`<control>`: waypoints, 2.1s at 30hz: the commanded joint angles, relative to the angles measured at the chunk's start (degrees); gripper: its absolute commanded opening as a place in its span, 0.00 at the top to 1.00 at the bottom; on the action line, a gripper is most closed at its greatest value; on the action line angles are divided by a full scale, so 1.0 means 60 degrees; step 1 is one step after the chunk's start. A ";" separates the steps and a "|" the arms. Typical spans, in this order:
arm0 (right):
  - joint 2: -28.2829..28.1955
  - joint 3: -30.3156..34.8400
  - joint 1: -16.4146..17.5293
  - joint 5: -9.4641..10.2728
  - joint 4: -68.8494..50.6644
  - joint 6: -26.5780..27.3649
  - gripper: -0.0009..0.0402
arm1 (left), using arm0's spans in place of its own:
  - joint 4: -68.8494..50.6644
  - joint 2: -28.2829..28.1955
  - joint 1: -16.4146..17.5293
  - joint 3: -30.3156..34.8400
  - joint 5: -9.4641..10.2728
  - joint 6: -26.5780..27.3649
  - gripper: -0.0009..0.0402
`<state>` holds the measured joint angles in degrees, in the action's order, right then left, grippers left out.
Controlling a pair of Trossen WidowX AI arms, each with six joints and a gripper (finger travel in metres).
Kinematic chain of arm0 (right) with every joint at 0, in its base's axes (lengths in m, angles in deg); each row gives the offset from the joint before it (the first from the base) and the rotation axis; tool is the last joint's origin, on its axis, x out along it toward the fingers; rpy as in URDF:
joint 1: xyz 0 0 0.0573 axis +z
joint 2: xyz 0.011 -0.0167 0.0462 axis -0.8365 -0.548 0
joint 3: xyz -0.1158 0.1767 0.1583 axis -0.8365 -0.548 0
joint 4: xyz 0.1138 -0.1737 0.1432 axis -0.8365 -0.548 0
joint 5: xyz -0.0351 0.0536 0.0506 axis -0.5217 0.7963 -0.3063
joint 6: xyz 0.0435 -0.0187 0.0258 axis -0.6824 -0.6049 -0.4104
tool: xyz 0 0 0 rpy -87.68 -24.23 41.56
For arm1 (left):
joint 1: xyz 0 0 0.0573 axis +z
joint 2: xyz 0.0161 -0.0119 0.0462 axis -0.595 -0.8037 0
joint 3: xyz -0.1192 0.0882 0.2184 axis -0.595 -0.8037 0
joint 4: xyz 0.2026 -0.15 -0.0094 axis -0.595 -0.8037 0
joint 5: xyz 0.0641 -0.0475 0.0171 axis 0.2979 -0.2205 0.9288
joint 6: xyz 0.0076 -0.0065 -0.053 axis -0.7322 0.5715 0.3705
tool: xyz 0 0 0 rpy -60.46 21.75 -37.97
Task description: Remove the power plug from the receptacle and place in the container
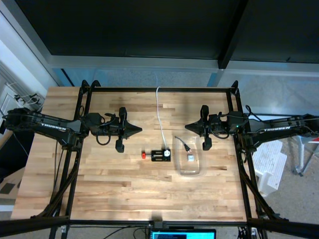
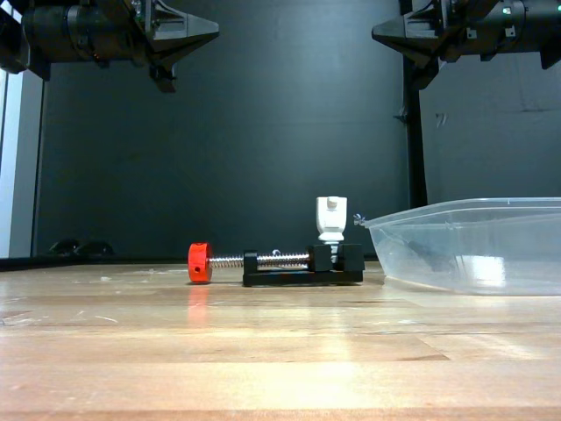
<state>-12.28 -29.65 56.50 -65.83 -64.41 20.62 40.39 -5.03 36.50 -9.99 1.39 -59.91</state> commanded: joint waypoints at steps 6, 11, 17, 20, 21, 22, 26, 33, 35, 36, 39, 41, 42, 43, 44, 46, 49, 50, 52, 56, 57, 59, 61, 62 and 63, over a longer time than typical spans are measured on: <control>-0.0018 0.0091 0.0029 -0.0022 0.0087 -0.0160 0.98 | 0.0000 0.0000 0.0004 0.0000 0.0000 0.0000 0.98; -0.0025 0.0251 0.0051 -0.0036 -0.0306 -0.0135 0.98 | 0.0000 0.0000 0.0000 0.0000 0.0000 0.0000 0.98; -0.0025 0.0255 0.0051 -0.0080 -0.0390 -0.0113 0.98 | 0.0000 0.0000 0.0000 0.0000 0.0000 0.0000 0.98; -0.0025 0.0255 0.0047 -0.0076 -0.0375 -0.0095 0.98 | 0.0000 0.0000 0.0000 0.0000 0.0000 0.0000 0.98; -0.0025 0.0255 0.0051 -0.0076 -0.0353 -0.0095 0.98 | 0.0000 0.0000 0.0000 0.0000 0.0000 0.0000 0.98; -0.0025 0.0255 0.0051 -0.0076 -0.0328 -0.0095 0.98 | 0.0000 0.0000 0.0004 0.0000 0.0000 0.0000 0.98; -0.0025 0.0255 0.0051 -0.0076 -0.0321 -0.0142 0.98 | 0.0000 0.0000 0.0004 0.0000 0.0000 0.0000 0.98; -0.0025 0.0255 0.0047 -0.0080 -0.0328 -0.0164 0.98 | 0.0000 0.0000 0.0000 0.0000 0.0000 0.0000 0.98; -0.0025 0.0255 0.0051 -0.0084 -0.0328 -0.0153 0.98 | 0.0000 0.0000 0.0000 0.0000 0.0000 0.0000 0.98; -0.0025 0.0255 0.0047 -0.0084 -0.0328 -0.0153 0.98 | 0.0000 0.0000 0.0004 0.0000 0.0000 0.0000 0.98; -0.0025 0.0255 0.0047 -0.0080 -0.0328 -0.0153 0.98 | 0.0000 0.0000 0.0004 0.0000 0.0000 0.0000 0.98; -0.0025 0.0255 0.0047 -0.0080 -0.0346 -0.0153 0.98 | 0.0000 0.0000 0.0000 0.0000 0.0000 0.0000 0.98; -0.0025 0.0255 0.0051 -0.0080 -0.0375 -0.0157 0.98 | 0.0000 0.0000 0.0000 0.0000 0.0000 0.0000 0.98; -0.0025 0.0255 0.0051 -0.0080 -0.0408 -0.0157 0.98 | 0.0000 0.0000 0.0004 0.0000 0.0000 0.0000 0.98; -0.0025 0.0255 0.0047 -0.0084 -0.0419 -0.0157 0.98 | 0.0000 0.0000 0.0004 0.0000 0.0000 0.0000 0.98; -0.0025 0.0255 0.0051 -0.0080 -0.0437 -0.0153 0.98 | 0.0000 0.0000 0.0000 0.0000 0.0000 0.0000 0.98; -0.0025 0.0255 0.0047 -0.0080 -0.0437 -0.0153 0.98 | 0.0000 0.0000 0.0004 0.0000 0.0000 0.0000 0.98; -0.0025 0.0255 0.0051 -0.0080 -0.0437 -0.0153 0.98 | 0.0000 0.0000 0.0000 0.0000 0.0000 0.0000 0.98; -0.0025 0.0255 0.0047 -0.0080 -0.0437 -0.0153 0.98 | 0.0000 0.0000 0.0004 0.0000 0.0000 0.0000 0.98; -0.0025 0.0255 0.0051 -0.0080 -0.0437 -0.0157 0.98 | 0.0000 0.0000 0.0004 0.0000 0.0000 0.0000 0.98; -0.0025 0.0255 0.0047 -0.0080 -0.0437 -0.0153 0.98 | 0.0000 0.0000 0.0004 0.0000 0.0000 0.0000 0.98; -0.0025 0.0255 0.0051 -0.0080 -0.0437 -0.0153 0.98 | 0.0000 0.0000 0.0000 0.0000 0.0000 0.0000 0.98; -0.0025 0.0255 0.0051 -0.0080 -0.0437 -0.0153 0.98 | 0.0000 0.0000 0.0000 0.0000 0.0000 0.0000 0.98; -0.0025 0.0255 0.0047 -0.0080 -0.0437 -0.0153 0.98 | 0.0000 0.0000 0.0000 0.0000 0.0000 0.0000 0.98; -0.0025 0.0255 0.0047 -0.0080 -0.0437 -0.0153 0.98 | 0.0000 0.0000 0.0004 0.0000 0.0000 0.0000 0.98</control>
<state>-12.41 -28.10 56.78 -66.31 -67.05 19.72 40.39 -5.01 36.50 -10.01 1.39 -59.91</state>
